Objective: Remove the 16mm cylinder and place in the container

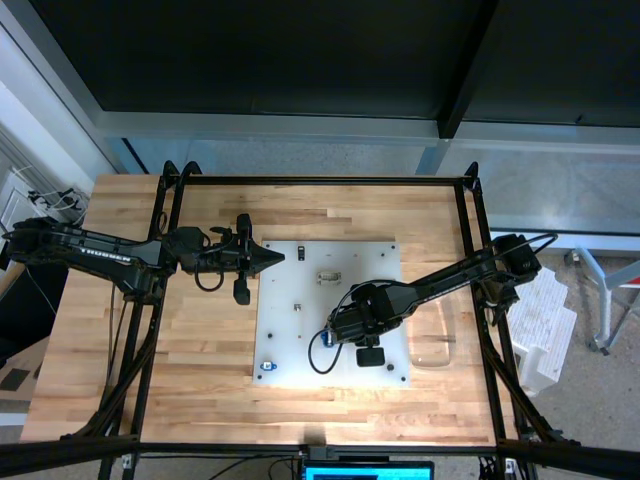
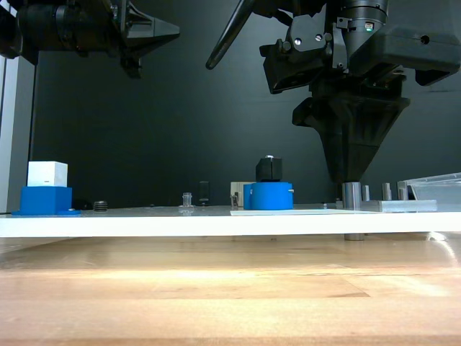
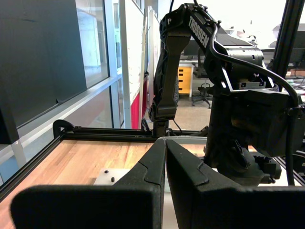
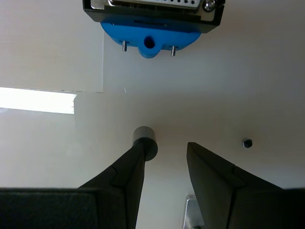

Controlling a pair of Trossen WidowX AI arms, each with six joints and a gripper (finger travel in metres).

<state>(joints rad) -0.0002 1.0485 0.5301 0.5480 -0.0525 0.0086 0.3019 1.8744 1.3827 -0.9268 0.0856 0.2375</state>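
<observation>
The 16mm cylinder is a short silver-grey peg standing upright in the white board. In the low view the cylinder sits directly under the tip of my right gripper. My right gripper points down at the board and is open, with nothing between its fingers. One finger lies against the peg's side. The container is a clear tray just right of the board. My left gripper hovers shut above the board's far left edge.
A blue round fitting with a black connector on top stands on the board beside the peg. A blue base with a white cube sits at the board's near left corner. A grey metal block lies close to the peg.
</observation>
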